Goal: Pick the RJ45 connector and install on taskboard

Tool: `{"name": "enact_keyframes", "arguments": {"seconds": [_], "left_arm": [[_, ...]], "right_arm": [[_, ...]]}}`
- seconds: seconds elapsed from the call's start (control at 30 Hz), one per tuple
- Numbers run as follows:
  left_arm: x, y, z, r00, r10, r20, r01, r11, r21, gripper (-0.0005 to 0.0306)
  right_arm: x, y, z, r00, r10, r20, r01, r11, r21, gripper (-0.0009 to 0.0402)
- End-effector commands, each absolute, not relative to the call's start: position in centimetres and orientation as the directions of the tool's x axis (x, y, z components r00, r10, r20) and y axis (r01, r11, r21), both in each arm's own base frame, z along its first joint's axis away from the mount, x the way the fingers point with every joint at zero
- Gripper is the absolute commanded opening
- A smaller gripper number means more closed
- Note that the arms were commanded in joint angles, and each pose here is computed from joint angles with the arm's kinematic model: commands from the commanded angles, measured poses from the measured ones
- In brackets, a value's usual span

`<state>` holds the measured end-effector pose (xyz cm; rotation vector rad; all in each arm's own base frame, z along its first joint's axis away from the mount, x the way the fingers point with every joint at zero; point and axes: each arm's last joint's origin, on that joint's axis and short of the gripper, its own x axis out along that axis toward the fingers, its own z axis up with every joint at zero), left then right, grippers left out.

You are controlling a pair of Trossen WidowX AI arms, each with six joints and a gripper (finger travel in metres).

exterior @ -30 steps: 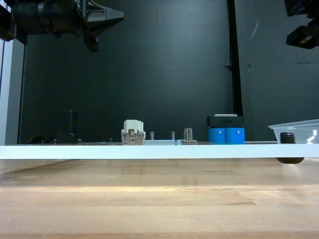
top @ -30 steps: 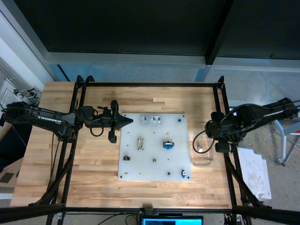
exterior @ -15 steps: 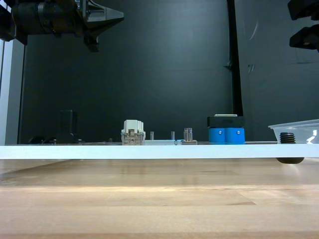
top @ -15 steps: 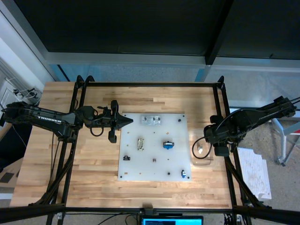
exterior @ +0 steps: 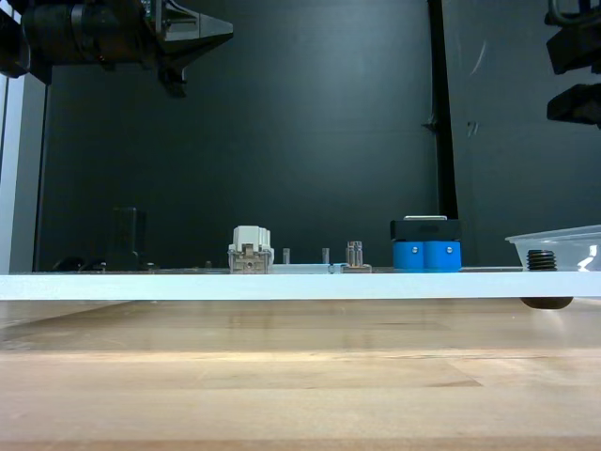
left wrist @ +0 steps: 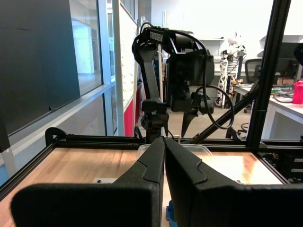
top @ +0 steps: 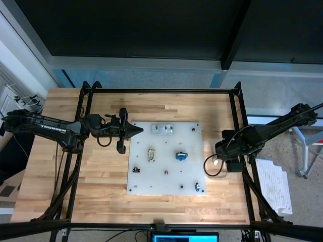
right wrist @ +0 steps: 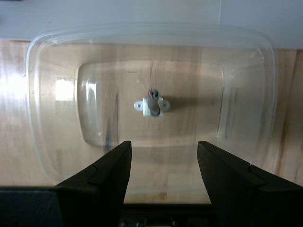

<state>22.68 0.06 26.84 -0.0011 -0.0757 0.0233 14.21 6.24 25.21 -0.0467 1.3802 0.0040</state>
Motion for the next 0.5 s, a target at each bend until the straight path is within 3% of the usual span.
{"name": "enact_keyframes", "arguments": {"seconds": [0.03,0.5], "left_arm": [[22.69,0.06,26.85,0.99684,0.023,0.076,-0.023,0.99974,-0.002,0.0000],[22.69,0.07,26.85,0.99684,0.023,0.076,-0.023,0.99973,-0.002,0.0000]], "right_arm": [[14.3,6.3,24.4,0.189,-0.034,-0.981,-0.035,0.999,-0.042,0.0192],[15.2,6.7,21.7,0.208,-0.023,-0.978,-0.063,0.997,-0.037,0.0192]]}}
